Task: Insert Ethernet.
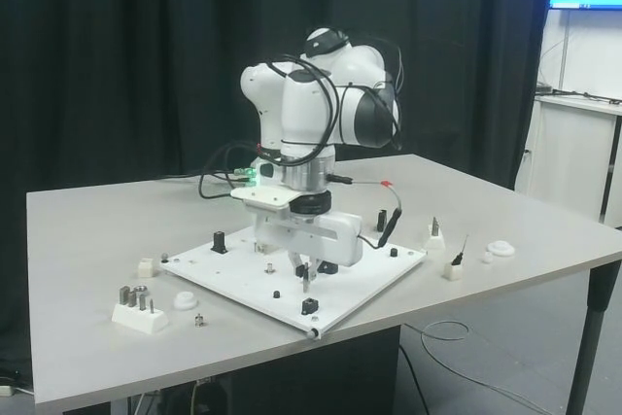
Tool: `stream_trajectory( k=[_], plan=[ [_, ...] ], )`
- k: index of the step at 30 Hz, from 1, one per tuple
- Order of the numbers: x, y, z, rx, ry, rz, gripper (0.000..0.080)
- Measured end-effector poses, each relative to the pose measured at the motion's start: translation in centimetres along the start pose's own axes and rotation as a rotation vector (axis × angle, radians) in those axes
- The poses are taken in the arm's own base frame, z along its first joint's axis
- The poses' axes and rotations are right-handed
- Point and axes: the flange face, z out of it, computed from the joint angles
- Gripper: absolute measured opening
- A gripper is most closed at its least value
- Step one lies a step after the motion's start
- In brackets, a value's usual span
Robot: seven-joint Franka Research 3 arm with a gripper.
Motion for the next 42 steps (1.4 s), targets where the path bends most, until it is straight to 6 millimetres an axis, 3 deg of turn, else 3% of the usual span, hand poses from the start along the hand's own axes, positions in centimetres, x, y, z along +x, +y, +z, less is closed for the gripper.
stream_trajectory(
  k=[19,42],
  plan=[
    [-0.1,0.0,1.5,0.002,-0.019,0.001,0.0071],
    [-0.5,0.0,1.5,-0.007,-0.010,-0.008,0.0071]
  ],
)
